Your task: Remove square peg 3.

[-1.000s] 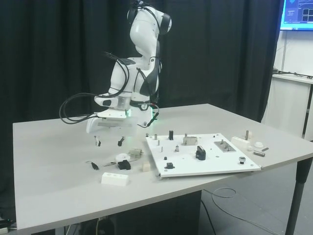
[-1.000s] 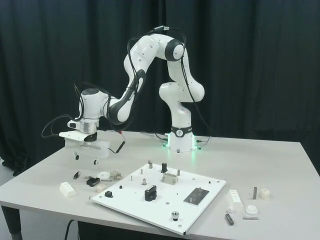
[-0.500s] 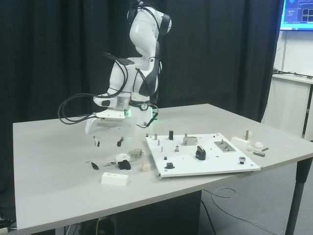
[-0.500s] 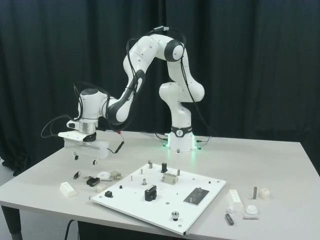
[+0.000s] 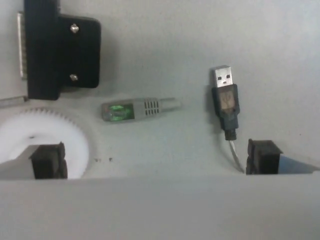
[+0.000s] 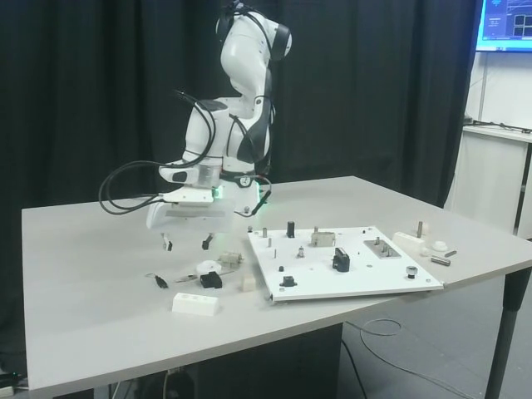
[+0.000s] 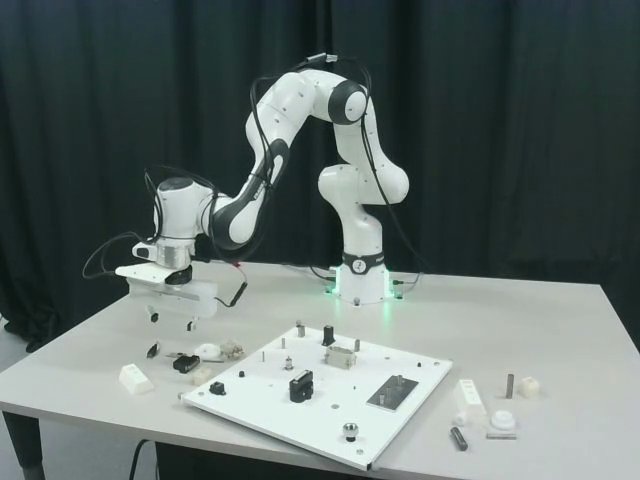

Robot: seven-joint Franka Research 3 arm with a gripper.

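The white robot arm [image 7: 300, 130] reaches out from its base and holds its gripper [image 6: 186, 243] in the air above the grey table [image 6: 100, 274], beside the white flat assembly board [image 6: 349, 270] and not over it. The two black fingertips [image 5: 48, 161] stand wide apart and hold nothing. Under the gripper, on the table just beside the board, lie a white toothed gear wheel [image 5: 42, 137], a black rectangular connector block [image 5: 60, 47], a grey network plug with a green glow [image 5: 135, 110] and a black USB plug [image 5: 225, 102]. Several small pegs stand on the board; which one is square peg 3 I cannot tell. A white rectangular block [image 6: 195, 303] lies near the board's front corner.
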